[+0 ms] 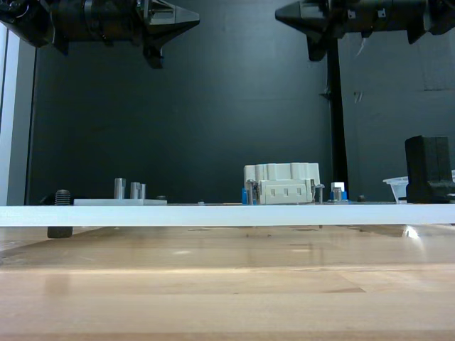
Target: Pick the HAN10E connector and install on the hub
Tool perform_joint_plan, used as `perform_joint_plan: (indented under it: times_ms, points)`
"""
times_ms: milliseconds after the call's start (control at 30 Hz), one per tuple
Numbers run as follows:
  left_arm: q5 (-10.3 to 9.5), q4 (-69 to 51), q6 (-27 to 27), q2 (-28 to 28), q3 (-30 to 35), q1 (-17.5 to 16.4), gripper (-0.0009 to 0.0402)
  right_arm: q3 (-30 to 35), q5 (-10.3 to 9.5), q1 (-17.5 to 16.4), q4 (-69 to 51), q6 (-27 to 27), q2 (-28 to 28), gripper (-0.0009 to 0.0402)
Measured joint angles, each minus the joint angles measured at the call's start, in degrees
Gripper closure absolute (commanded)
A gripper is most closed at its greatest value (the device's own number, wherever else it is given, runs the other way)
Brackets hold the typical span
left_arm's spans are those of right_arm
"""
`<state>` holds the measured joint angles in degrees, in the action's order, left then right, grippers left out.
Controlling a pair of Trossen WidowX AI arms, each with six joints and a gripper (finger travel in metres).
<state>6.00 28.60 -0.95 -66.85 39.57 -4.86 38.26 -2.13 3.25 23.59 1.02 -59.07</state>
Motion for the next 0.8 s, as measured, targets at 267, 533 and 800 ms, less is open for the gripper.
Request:
perform_joint_plan:
  times_ms: [267,533,800]
  points:
    - [0.02,0.0,0.0,0.0,0.0,0.0,0.0393,0.5,-0.63,-0.1,2.7,0.1,-0.3,0.0394]
    - [0.02,0.0,0.0,0.0,0.0,0.0,0.0393,0.6,3.04,-1.1,-6.8,7.7,0.2,0.0394]
    - [0.0,0.0,0.0,0.0,0.0,0.0,0.0393,9.0,4.07,-4.4,-34.6,7.4,0.5,0.0393]
